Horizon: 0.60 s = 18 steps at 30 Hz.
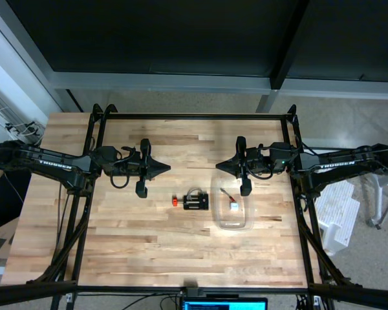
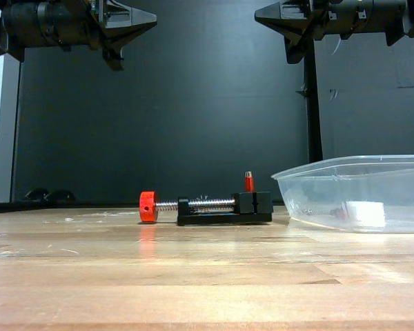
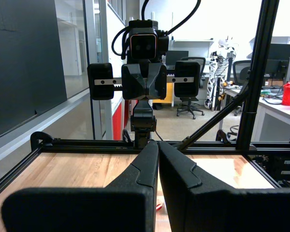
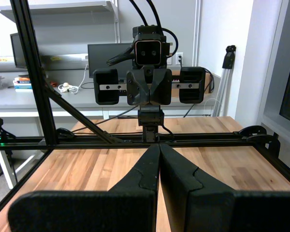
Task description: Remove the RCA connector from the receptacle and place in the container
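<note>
The container (image 1: 242, 221) holds the RCA connector (image 1: 227, 194), lying slantwise far-left to near-right; the receptacle (image 1: 194, 201) sits beside it; left gripper (image 1: 167, 168) and right gripper (image 1: 218, 166) hang beyond, pressed together.

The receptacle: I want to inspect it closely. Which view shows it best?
The low view: the receptacle is side-on and close, beside the container. The high view shows it small from above. Neither wrist view shows it clearly; the left gripper and right gripper, both shut, hang high above the table.
</note>
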Motion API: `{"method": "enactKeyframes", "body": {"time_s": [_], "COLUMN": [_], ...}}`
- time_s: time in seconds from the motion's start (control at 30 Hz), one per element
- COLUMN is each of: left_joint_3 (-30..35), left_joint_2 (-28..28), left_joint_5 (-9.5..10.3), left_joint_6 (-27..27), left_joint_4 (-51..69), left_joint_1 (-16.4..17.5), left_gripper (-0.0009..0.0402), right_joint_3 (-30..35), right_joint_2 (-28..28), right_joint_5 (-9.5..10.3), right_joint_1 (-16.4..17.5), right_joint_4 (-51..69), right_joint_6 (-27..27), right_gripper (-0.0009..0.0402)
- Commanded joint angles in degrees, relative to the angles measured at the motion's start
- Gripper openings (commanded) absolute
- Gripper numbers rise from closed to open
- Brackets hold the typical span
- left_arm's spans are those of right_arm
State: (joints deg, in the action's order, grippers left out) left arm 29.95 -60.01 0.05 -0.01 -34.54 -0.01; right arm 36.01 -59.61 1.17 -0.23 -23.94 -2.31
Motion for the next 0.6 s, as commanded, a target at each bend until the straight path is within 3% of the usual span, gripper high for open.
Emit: {"method": "enactKeyframes", "body": {"time_s": [0.03, 0.3, 0.37, 0.6], "left_joint_3": [0.0, 0.0, 0.0, 0.0], "left_joint_2": [0.0, 0.0, 0.0, 0.0], "left_joint_5": [-0.02, -0.02, -0.02, -0.02], "left_joint_6": [0.0, 0.0, 0.0, 0.0], "left_joint_4": [0.0, 0.0, 0.0, 0.0], "left_joint_1": [0.0, 0.0, 0.0, 0.0], "left_gripper": [0.0, 0.0, 0.0, 0.0], "right_joint_3": [0.0, -0.1, -0.1, -0.4], "right_joint_2": [0.0, 0.0, 0.0, 0.0], "right_joint_5": [-0.44, -1.62, -3.06, -2.54], "right_joint_1": [0.0, 0.0, 0.0, 0.0], "right_joint_4": [0.0, -1.0, -1.6, -1.7], "right_joint_6": [0.0, 0.2, 0.2, 0.2], "right_gripper": [0.0, 0.0, 0.0, 0.0]}}
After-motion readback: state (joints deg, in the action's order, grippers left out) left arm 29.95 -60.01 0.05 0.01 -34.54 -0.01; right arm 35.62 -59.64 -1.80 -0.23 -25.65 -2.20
